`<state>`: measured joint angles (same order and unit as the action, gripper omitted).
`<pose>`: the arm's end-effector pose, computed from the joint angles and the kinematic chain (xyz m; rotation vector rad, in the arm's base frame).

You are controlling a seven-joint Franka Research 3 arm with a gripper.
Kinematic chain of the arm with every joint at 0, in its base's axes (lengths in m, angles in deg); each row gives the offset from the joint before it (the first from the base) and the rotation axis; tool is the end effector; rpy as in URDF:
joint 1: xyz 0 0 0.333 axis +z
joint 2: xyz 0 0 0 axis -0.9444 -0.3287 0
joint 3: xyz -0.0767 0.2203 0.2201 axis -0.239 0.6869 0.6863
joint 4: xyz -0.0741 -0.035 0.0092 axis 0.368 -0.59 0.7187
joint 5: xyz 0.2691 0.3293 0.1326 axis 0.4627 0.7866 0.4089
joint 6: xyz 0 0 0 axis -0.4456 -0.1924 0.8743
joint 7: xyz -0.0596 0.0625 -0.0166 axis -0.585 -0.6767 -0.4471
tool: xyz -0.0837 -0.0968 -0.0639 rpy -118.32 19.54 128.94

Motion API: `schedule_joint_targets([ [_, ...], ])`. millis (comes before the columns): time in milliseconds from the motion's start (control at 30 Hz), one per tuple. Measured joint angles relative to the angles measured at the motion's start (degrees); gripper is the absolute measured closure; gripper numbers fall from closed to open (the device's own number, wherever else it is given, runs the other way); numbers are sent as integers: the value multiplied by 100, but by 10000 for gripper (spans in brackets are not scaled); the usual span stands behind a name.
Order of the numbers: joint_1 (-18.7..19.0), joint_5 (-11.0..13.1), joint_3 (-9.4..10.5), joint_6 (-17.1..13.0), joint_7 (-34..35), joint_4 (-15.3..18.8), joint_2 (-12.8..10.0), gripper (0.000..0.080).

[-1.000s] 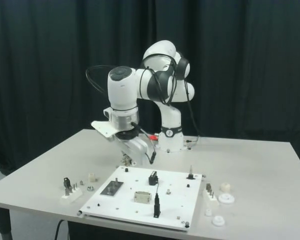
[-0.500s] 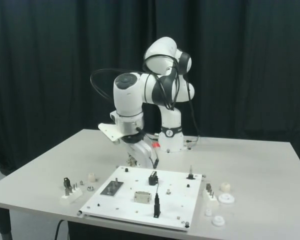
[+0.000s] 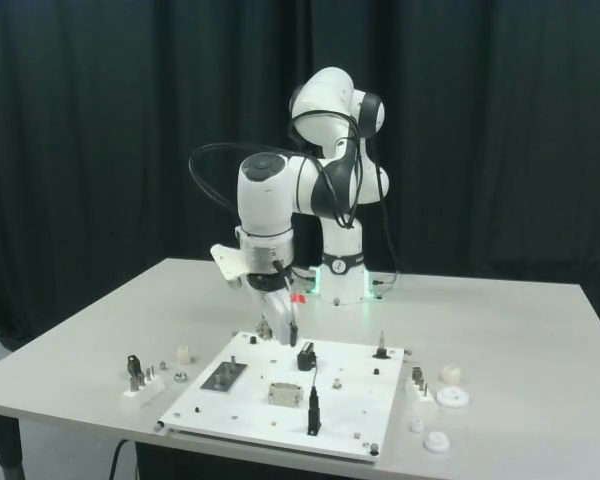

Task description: Insert waterproof.

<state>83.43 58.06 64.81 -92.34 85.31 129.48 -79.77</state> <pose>0.7166 -0.0164 0.2766 1.8824 -2.1855 -0.1489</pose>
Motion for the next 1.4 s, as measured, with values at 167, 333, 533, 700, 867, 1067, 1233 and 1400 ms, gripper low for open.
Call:
schedule_joint_targets([
  [167,1,-2,10,-427,476,340,191,487],
  [333,8,-2,14,-944,815,699,373,487],
  [533,17,0,14,-1509,1744,1089,547,487],
  [700,32,0,14,-1820,2056,1322,625,487],
  [867,49,7,14,-2033,2411,1471,655,487],
  [1067,79,107,14,-2236,2756,1599,655,487],
  [1233,97,217,14,-2381,2944,1690,655,487],
  [1400,117,347,9,-2574,3019,1790,655,487],
])
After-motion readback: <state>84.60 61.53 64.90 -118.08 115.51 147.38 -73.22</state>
